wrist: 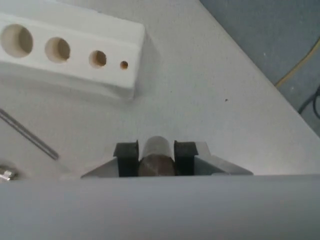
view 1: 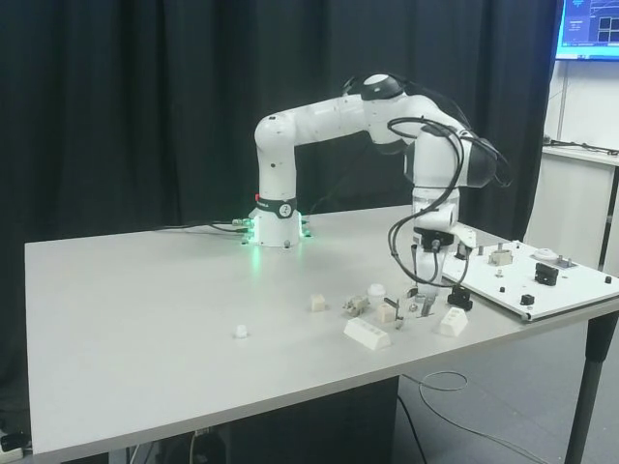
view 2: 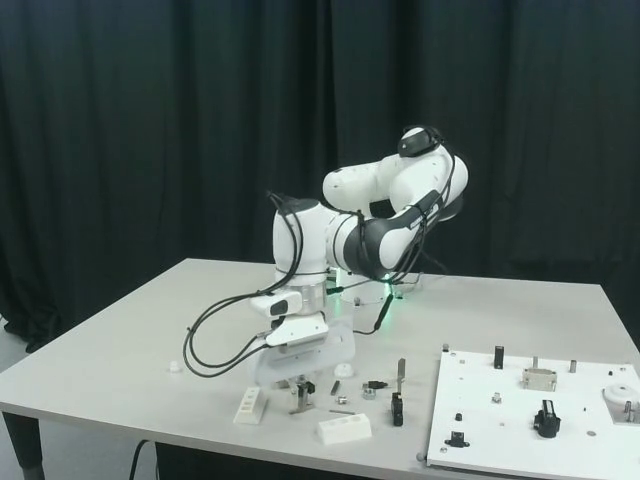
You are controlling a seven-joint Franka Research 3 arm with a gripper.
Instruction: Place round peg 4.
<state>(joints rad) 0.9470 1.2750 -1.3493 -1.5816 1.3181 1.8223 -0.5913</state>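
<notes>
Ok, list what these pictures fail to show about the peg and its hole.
- Peg tip: wrist view, hidden by the gripper body.
- Block left end: wrist view, cut off by the edge.
- Peg in both room views: too small.
- Which hole counts as 4: unmarked.

grey round peg point(wrist: 156, 157) clamped between black fingertips above the table
</notes>
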